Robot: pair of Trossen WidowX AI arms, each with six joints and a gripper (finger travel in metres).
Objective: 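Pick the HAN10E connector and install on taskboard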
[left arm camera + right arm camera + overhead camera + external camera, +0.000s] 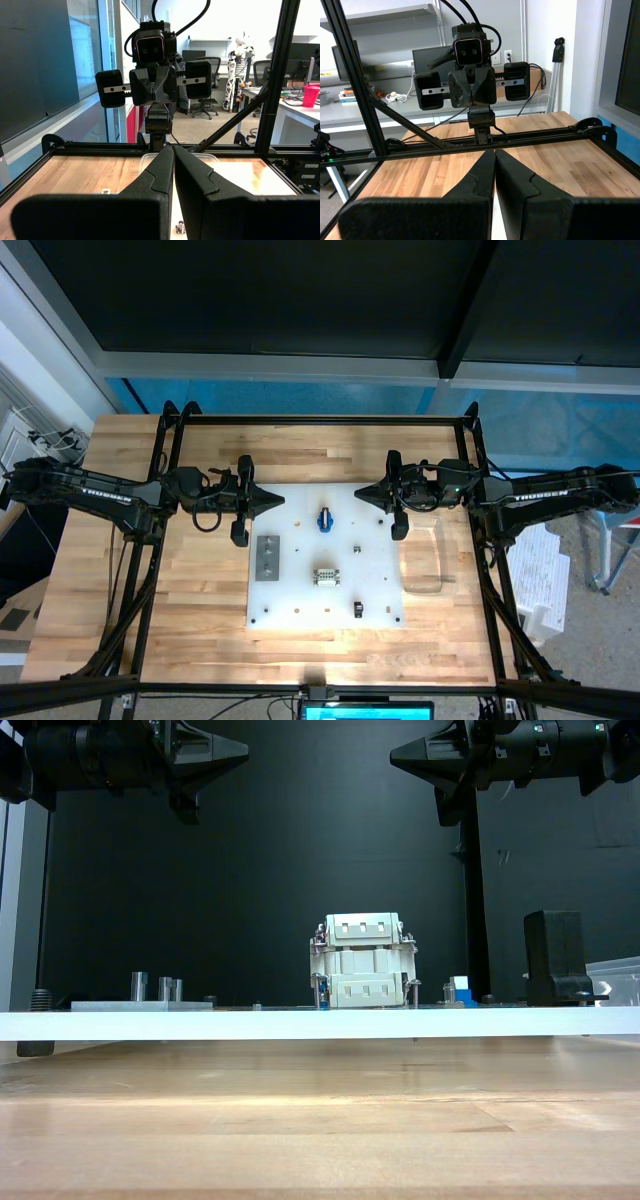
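While both arms hang level over the desk, I see the left pincer (276,500) reaching inward from the desk's left edge and the right pincer (364,492) reaching inward from the right edge. Their tips face each other above the far side of the taskboard (300,608). The low view puts both of them high in the air, well apart from everything on the board.

In the left wrist view the left pincer's fingers (161,175) are pressed together with only a thin seam between them, and they hold nothing. The right wrist view shows the same for the right pincer: its fingers (481,177) are closed against each other and empty.

The taskboard lies flat around the middle of the desk. The HAN10E connector (324,578) stands on it, in the half toward the desk's near edge and about midway across the plate. From the low view I read it as a beige-grey body in two tiers with silvery metal at its ends, its base down on the white plate.

On the board, a grey metal block (268,556) lies beside the connector toward the desk's left edge. A blue clip (325,519) stands beyond the connector toward the far edge, and a small black fitting (359,609) sits toward the near edge. A clear plastic tray (428,560) rests on the desk just beside the board, on the side of the right edge.
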